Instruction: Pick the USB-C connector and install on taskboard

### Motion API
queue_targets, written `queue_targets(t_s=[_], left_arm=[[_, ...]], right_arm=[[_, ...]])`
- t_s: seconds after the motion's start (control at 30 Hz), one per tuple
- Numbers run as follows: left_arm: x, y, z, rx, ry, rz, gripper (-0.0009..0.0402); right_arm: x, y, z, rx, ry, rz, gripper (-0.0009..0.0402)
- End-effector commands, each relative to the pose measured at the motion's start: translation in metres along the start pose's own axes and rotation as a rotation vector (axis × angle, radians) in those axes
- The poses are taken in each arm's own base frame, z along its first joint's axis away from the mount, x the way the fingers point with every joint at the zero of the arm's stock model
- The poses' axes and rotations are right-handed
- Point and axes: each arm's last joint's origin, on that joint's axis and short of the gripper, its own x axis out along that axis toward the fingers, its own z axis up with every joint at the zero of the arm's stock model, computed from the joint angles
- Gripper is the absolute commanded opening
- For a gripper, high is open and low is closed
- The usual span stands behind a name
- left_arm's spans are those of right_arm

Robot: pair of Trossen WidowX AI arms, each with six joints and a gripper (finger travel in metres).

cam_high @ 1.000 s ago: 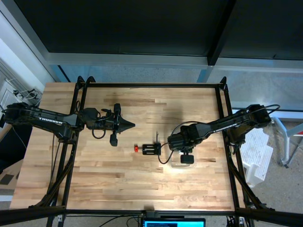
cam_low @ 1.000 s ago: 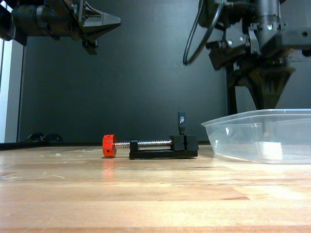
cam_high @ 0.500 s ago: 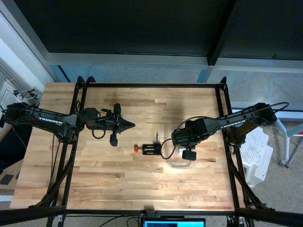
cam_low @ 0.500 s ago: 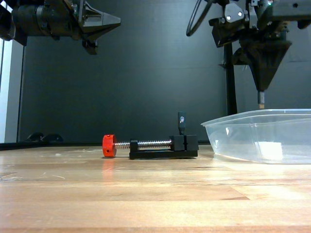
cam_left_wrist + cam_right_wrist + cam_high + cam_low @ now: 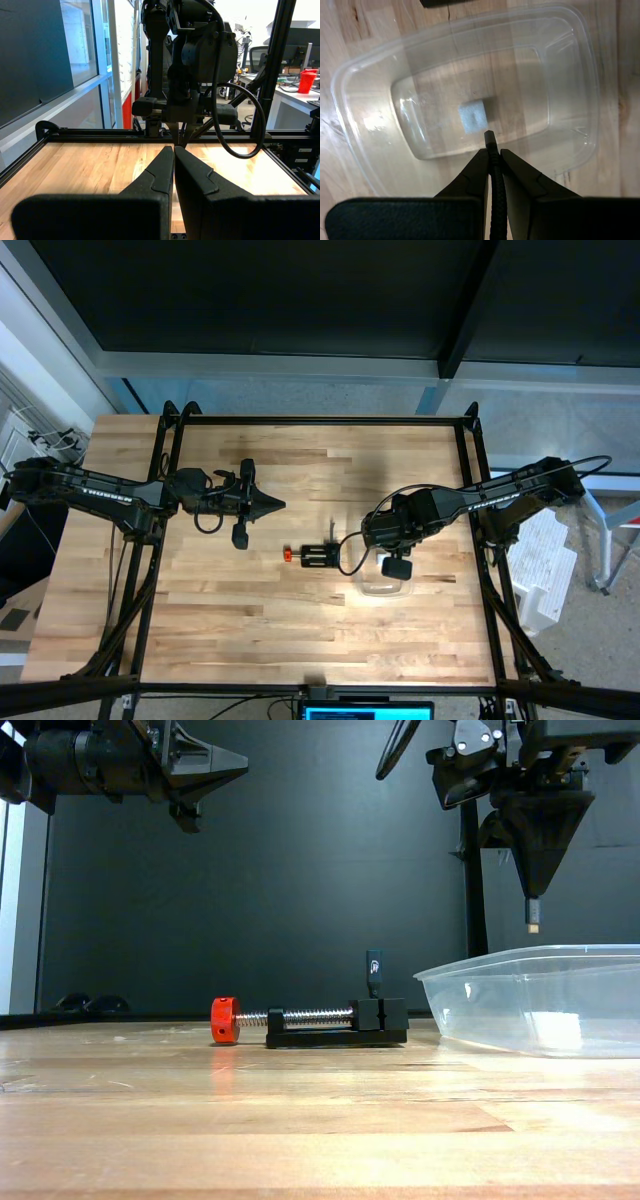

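- right gripper point(image 5: 533, 910) clenched on USB-C plug point(image 5: 490, 141), pinched upright between the fingertips, light tip pointing down
- USB-C plug hangs above clear tray point(image 5: 500, 1000), not touching it, roughly over white square point(image 5: 473, 116) lying on the tray floor
- black block point(image 5: 318, 556) with orange knob point(image 5: 225, 1019) lies around the middle of the bench point(image 5: 250, 620), thin stalk upright
- clear tray just beside the black block, toward the bench's right edge
- left gripper point(image 5: 174, 155) high over the left part of the bench, fingers closed together, nothing between them, well apart from the black block
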Motion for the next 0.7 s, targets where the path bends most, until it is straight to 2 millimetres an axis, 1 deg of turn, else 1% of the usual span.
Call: queue_targets(t_s=[0.03, 0.3, 0.7], left_arm=[[0.000, 0.000, 0.000, 0.000, 0.000, 0.000, 0.0000], [0.000, 0.000, 0.000, 0.000, 0.000, 0.000, 0.0000], [0.000, 0.000, 0.000, 0.000, 0.000, 0.000, 0.0000]], right_arm=[[0.002, 0.002, 0.005, 0.019, 0.008, 0.019, 0.0000], [-0.002, 0.008, 0.026, 0.021, 0.016, -0.008, 0.0000], [0.004, 0.019, 0.057, -0.001, 0.009, -0.002, 0.0000]])
